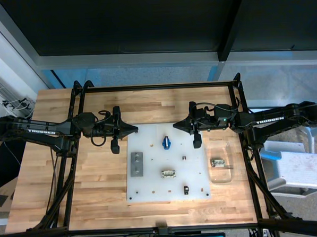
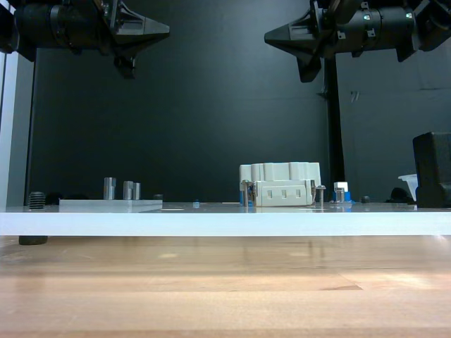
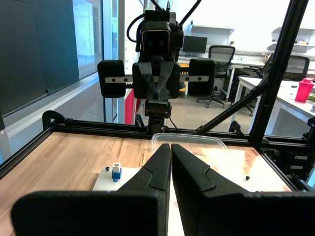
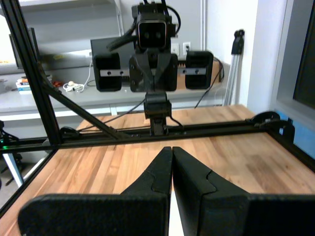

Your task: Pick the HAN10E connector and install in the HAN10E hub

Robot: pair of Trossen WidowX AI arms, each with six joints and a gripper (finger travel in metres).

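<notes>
The HAN10E connector (image 1: 218,162), a small off-white block, lies in a clear tray (image 1: 227,174) just right of the white plate (image 1: 151,188). Fastened flat near the plate's middle is the beige HAN10E hub (image 1: 169,173), which also stands out in the low view (image 2: 282,184). My left gripper (image 1: 136,130) hovers shut over the plate's back left corner, high above the board (image 2: 166,29). Facing it, my right gripper (image 1: 175,126) is shut at the same height (image 2: 267,35), behind and left of the connector. Neither holds anything.
A grey metal block (image 1: 136,163) sits on the plate's left side. A blue upright part (image 1: 166,142) stands behind the hub, and a small black part (image 1: 186,189) sits near the front edge. A black frame (image 1: 157,87) borders the wooden table.
</notes>
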